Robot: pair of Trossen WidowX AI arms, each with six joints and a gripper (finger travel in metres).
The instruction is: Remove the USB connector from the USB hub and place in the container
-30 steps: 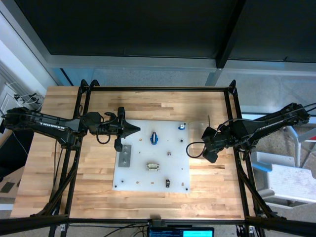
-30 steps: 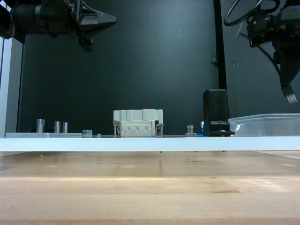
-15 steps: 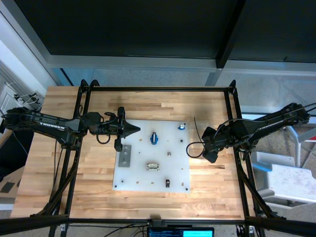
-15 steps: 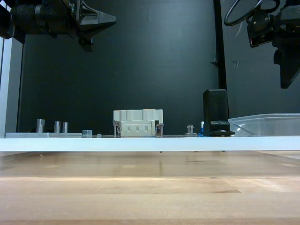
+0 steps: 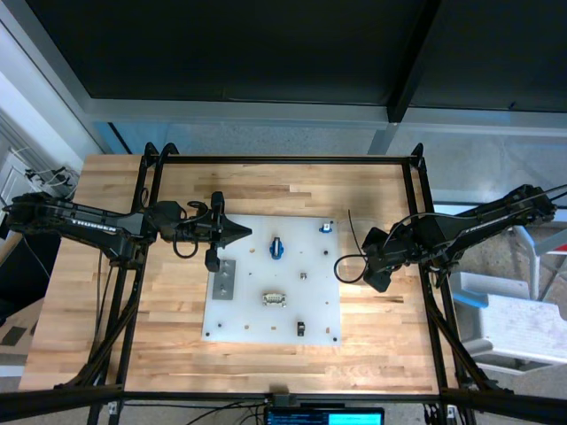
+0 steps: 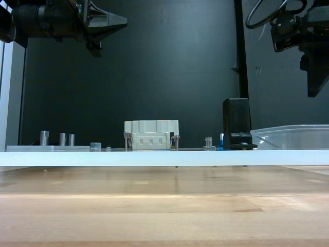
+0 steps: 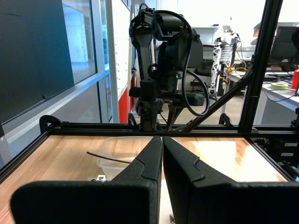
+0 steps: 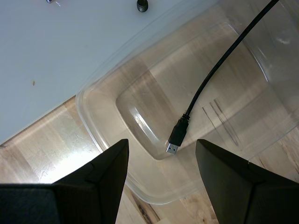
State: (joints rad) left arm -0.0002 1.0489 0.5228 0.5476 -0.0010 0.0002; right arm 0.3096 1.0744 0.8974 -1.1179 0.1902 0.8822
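Observation:
The USB connector (image 8: 180,132) lies loose inside the container (image 8: 100,119), silver plug end down on its floor, with the thin black cable (image 5: 350,226) leaning up over the rim. My right gripper (image 8: 161,145) hangs open just above the container (image 5: 356,230), holding nothing, and the high view shows it (image 5: 370,250) at the board's right edge. The USB hub (image 5: 301,328) is a small black block on the board's near side, seen upright in the low view (image 6: 236,123). My left gripper (image 5: 237,232) hovers shut over the board's left edge, fingers closed on nothing (image 7: 162,142).
A white board (image 5: 248,310) carries a beige connector (image 5: 274,301), a blue part (image 5: 276,248) and a grey block with pegs (image 5: 226,282). A black frame (image 5: 283,160) rings the wooden table. The container's clear wall (image 6: 290,136) rises right of the hub.
One second ago my right gripper held the connector's plug above the container. It has let go, and the connector has dropped into the container. The left arm has not moved.

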